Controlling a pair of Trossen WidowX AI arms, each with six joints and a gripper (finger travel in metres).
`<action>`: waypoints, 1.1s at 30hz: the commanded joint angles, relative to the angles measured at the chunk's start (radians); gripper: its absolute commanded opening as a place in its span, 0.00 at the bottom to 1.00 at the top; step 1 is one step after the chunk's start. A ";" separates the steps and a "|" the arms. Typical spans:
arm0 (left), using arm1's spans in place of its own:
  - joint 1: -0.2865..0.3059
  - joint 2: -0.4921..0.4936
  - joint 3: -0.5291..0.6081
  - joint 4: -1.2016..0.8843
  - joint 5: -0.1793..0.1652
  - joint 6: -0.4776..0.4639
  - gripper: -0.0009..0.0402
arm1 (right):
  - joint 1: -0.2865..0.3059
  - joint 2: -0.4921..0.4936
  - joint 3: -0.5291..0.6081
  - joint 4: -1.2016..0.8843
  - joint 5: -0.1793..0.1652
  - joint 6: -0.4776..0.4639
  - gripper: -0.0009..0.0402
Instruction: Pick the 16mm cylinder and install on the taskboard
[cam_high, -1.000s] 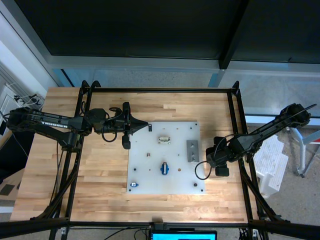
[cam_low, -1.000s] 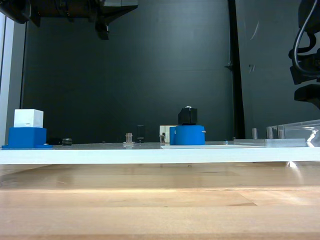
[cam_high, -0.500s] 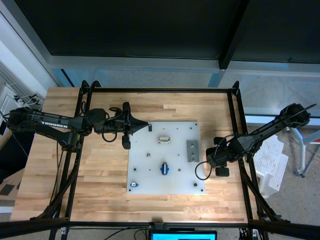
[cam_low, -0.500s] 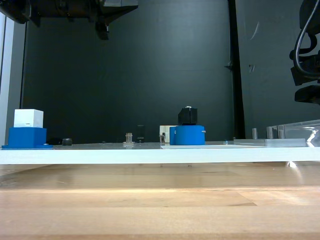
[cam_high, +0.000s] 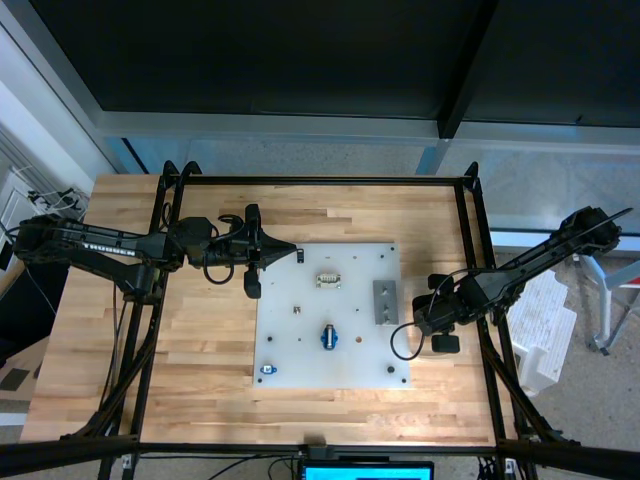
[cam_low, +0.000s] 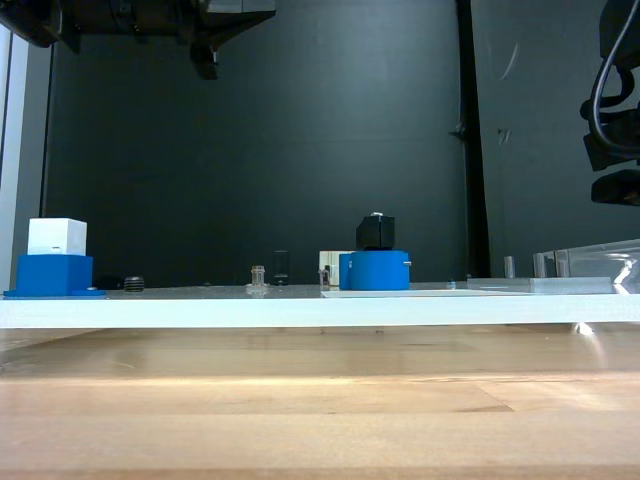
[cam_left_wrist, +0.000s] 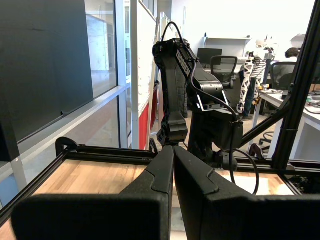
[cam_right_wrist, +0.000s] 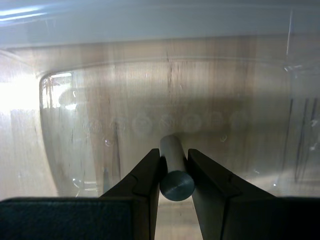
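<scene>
Right of the taskboard (cam_high: 290, 350), my right jaws pinch the cylinder (cam_right_wrist: 176, 184), axis along them; left jaws, closed empty, hover at its far-left corner.

High view looks down on the taskboard (cam_high: 360, 365), low view skims its near edge (same board); wrist views run along left gripper (cam_left_wrist: 173, 148), level, and right gripper (cam_right_wrist: 173, 154), close on the 16mm cylinder (cam_right_wrist: 176, 184).

The wooden table (cam_high: 200, 340) is carrying the taskboard (cam_high: 355, 300), lying flat, with a clear plastic tray (cam_low: 590, 284) sitting on the wood just beside the taskboard's right edge and a black frame (cam_high: 320, 181) standing around it. The left gripper (cam_high: 297, 252), fingers together, is hanging over the taskboard's far left corner; the right gripper (cam_right_wrist: 174, 159) is pinching the 16mm cylinder (cam_right_wrist: 176, 182) over the tray.
</scene>
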 joint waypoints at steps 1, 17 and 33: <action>0.000 0.000 0.000 0.000 0.000 0.000 0.02 | -0.001 -0.002 0.034 -0.045 0.000 -0.001 0.05; 0.000 0.000 0.000 0.000 0.000 0.000 0.02 | -0.004 0.021 0.241 -0.174 0.000 -0.002 0.05; 0.000 0.000 0.000 0.000 0.000 0.000 0.02 | -0.019 0.228 0.434 -0.184 0.000 -0.007 0.05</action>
